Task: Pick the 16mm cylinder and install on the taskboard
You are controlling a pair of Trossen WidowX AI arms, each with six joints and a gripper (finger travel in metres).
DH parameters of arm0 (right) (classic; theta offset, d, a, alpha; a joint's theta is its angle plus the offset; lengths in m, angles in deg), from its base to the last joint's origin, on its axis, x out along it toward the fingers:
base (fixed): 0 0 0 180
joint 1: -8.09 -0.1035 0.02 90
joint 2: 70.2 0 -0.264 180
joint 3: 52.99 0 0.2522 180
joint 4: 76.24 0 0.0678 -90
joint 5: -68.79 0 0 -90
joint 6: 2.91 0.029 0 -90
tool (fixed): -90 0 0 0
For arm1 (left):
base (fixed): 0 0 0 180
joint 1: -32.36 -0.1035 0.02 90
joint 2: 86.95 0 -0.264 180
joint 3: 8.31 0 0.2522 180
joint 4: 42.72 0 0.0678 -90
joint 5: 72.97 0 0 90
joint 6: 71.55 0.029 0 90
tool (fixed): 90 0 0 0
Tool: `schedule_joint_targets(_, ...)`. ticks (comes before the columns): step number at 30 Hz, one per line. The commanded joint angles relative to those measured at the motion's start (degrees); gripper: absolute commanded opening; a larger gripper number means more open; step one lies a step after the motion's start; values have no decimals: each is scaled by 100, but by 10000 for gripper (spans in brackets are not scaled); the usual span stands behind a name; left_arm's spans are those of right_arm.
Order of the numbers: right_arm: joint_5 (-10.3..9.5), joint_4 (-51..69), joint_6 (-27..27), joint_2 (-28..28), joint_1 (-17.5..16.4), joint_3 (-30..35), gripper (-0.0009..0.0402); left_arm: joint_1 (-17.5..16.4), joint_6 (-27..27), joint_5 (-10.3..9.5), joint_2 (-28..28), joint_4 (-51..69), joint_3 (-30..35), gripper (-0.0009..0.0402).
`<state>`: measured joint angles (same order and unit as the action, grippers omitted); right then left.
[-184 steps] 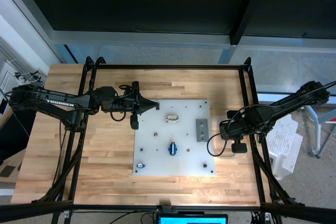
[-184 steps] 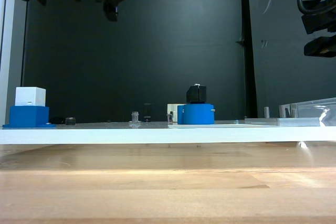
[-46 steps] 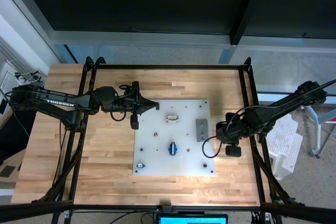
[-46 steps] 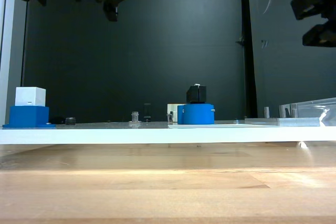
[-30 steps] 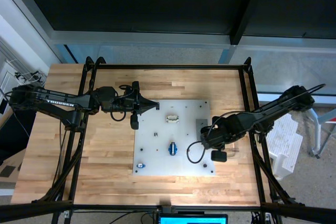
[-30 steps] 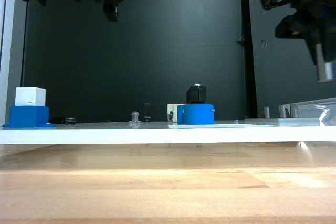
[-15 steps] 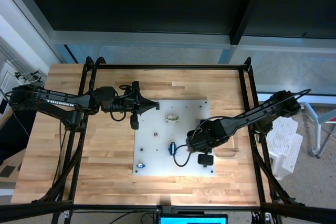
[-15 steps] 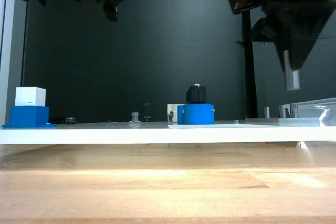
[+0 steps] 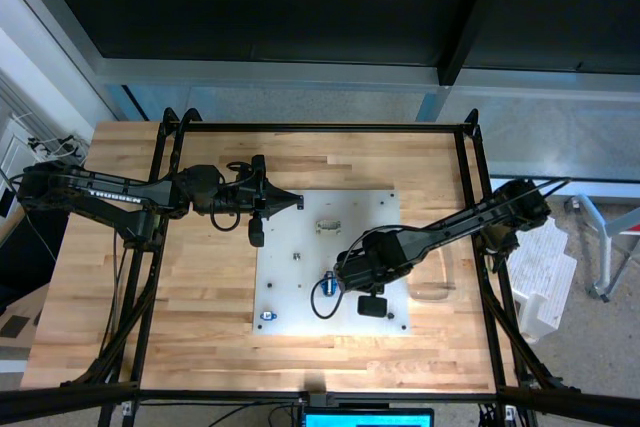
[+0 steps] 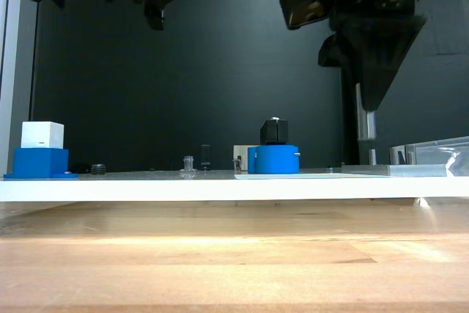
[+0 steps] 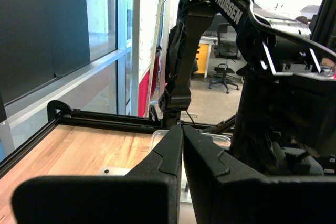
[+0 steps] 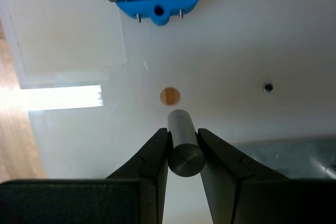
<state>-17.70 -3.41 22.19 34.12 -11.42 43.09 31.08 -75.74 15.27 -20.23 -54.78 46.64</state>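
While the left arm hangs parked above the far left corner of the taskboard (image 9: 290, 307), its left gripper (image 11: 182, 129) has both fingers pressed flat together with nothing between them, high over the tabletop (image 9: 200, 307) in the low view. Reaching in from the right edge, the right arm stretches across the board's middle, and the right gripper (image 12: 182, 132) is clamped on the 16mm cylinder (image 12: 184, 148), one finger on each side of the dull grey peg. From the low view the cylinder (image 10: 366, 124) hangs upright below the right gripper (image 10: 370, 89), its lower end clear of the white plate and not touching it. Along the right wrist view, a small round hole (image 12: 169, 96) in the board sits just past the peg's far end, close to it but not covered by it, and the blue fitting (image 12: 155, 4) lies farther on. A grey metal block (image 12: 294, 156) borders the board beside the right finger. Seen from above, the gripper sits just beside the blue fitting (image 9: 328, 282), with the clear plastic tray (image 9: 440, 282) off the board's right edge
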Motion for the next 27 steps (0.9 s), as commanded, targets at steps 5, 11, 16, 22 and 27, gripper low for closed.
schedule_joint_targets(5, 0, -59, -11, 227, 13, 140, 0, -2, 0, 0, 2, -7, 0, 0)
schedule_joint_targets(11, -2, -188, -11, 393, 13, 144, 0, 0, 0, 2, 2, -2, 0, 0)
schedule_joint_targets(16, -4, -205, -13, 459, 13, 138, 0, 0, 0, 2, 2, 0, 0, 0)
schedule_joint_targets(22, -4, -221, -15, 487, 13, 116, 0, 0, 0, 2, 2, 0, 0, 0)
schedule_joint_targets(27, -7, -249, -15, 487, 13, 61, 0, 0, 0, 2, 2, -2, 0, 0)
